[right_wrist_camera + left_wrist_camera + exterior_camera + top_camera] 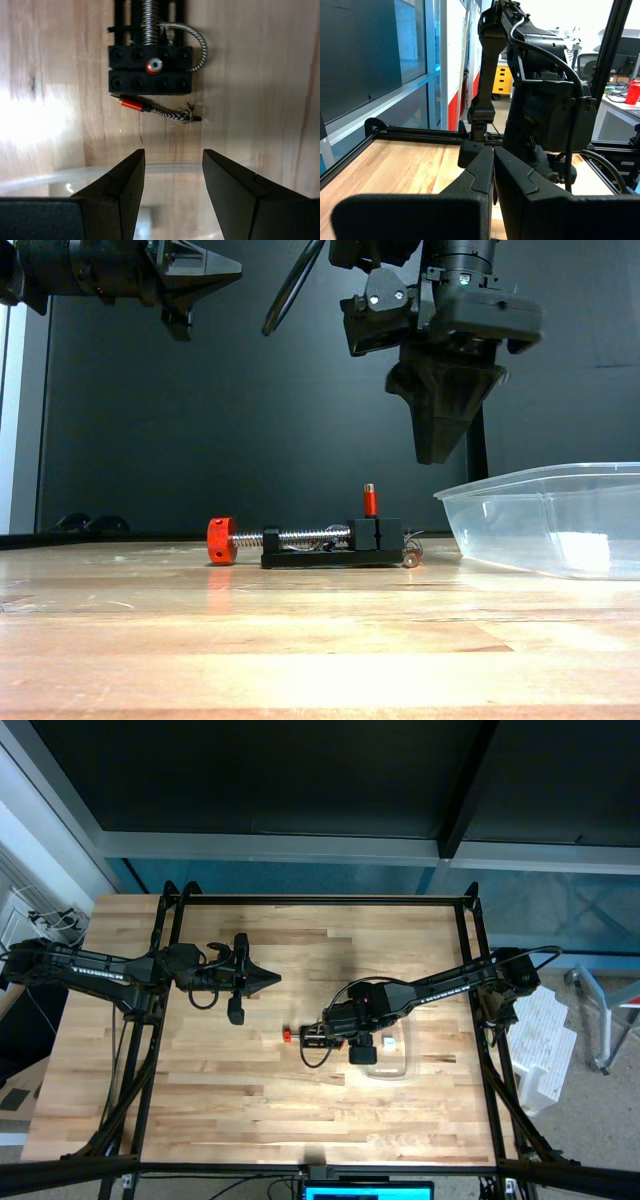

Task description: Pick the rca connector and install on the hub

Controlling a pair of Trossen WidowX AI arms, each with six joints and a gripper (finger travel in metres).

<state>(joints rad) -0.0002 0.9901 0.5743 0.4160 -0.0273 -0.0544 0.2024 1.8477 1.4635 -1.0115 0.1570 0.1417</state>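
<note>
The rca connector (150, 108), a slim red-sleeved metal plug trailing a short frayed braided tail, is lying flat on the pale wood-plank table (250, 1100). It is sitting just beside the hub (150, 70), a studded black rectangular block carrying a silvery threaded screw and a round red knob. The right gripper (173, 155) is hovering above them, its blunt black fingers spread apart and holding nothing, over the rim of the clear plastic tray (540, 505). The left gripper (493, 152) is hanging high and well apart, its fingers pressed together and empty.
</note>
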